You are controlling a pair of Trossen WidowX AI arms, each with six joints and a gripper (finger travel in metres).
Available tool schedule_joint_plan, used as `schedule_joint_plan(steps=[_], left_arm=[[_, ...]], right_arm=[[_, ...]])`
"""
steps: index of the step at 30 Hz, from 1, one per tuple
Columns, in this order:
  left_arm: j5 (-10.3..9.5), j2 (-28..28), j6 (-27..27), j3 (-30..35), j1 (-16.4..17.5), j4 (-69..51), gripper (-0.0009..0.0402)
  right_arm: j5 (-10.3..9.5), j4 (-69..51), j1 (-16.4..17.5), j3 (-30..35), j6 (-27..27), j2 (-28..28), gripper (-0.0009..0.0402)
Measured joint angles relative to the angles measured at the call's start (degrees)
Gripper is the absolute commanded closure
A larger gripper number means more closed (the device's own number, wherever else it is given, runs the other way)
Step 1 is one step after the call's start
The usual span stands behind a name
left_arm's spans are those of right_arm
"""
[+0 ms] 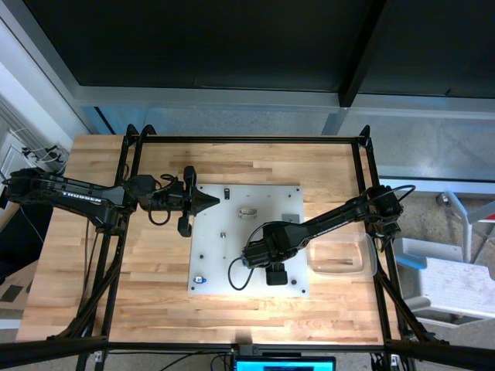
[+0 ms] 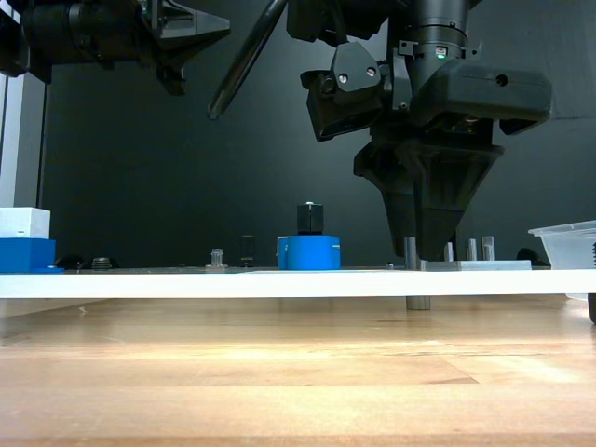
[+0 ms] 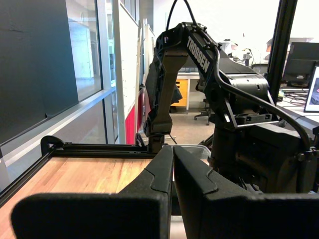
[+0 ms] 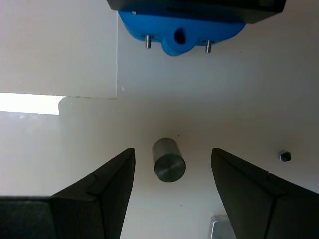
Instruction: Pick the 16mm cylinder and place it in the container
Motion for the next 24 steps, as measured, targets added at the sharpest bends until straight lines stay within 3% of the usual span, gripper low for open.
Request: schedule_joint_plan(steps=[10,24], left_arm=[[0.00,0.00,0.00,-0.02,0.00,0.02,0.0393],[0.00,0.02,0.00,-0.02,0.00,0.00,0.0393]], right_arm=[[-0.04,1.66,-0.13,-0.92,-0.63,-0.11,0.0189],[-0.48,1.18,-0.22,-0.92,-0.85,-0.28,0.0301]])
